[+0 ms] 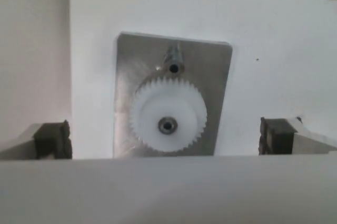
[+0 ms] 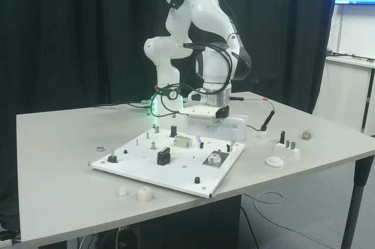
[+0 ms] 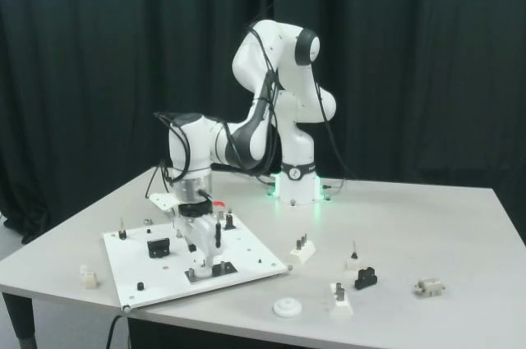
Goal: Pick large gear.
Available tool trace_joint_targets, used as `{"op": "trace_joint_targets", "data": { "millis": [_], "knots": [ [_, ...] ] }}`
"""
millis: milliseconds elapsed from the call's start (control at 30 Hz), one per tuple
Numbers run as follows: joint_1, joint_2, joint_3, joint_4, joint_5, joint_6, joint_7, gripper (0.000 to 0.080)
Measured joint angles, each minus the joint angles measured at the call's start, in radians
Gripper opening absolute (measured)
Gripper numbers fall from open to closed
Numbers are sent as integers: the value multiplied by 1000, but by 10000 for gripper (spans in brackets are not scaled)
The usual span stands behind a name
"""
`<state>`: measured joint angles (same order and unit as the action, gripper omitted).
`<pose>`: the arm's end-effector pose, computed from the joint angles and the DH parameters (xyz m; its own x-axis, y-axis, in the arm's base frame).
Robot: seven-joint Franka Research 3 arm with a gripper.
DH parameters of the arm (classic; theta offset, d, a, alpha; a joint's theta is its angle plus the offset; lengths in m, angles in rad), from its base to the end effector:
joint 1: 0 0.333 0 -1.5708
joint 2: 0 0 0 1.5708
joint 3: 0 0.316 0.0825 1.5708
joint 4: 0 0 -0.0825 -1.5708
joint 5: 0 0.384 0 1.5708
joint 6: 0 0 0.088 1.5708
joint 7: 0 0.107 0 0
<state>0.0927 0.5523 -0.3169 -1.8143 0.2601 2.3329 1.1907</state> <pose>0.6383 -0.1258 0.2477 0.0200 -0.9996 -0.0213 -0.9998 -0.0197 -0.0103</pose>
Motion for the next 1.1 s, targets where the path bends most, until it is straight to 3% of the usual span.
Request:
{"op": "trace_joint_targets", "data": {
  "millis": [100,300,1100],
  "knots": [
    [2,-3,-4,17,-8,-29,11,797],
    [5,-7,-8,40,-24,-60,32,797],
    [9,-7,-8,47,-33,-62,46,800]
  ]
}}
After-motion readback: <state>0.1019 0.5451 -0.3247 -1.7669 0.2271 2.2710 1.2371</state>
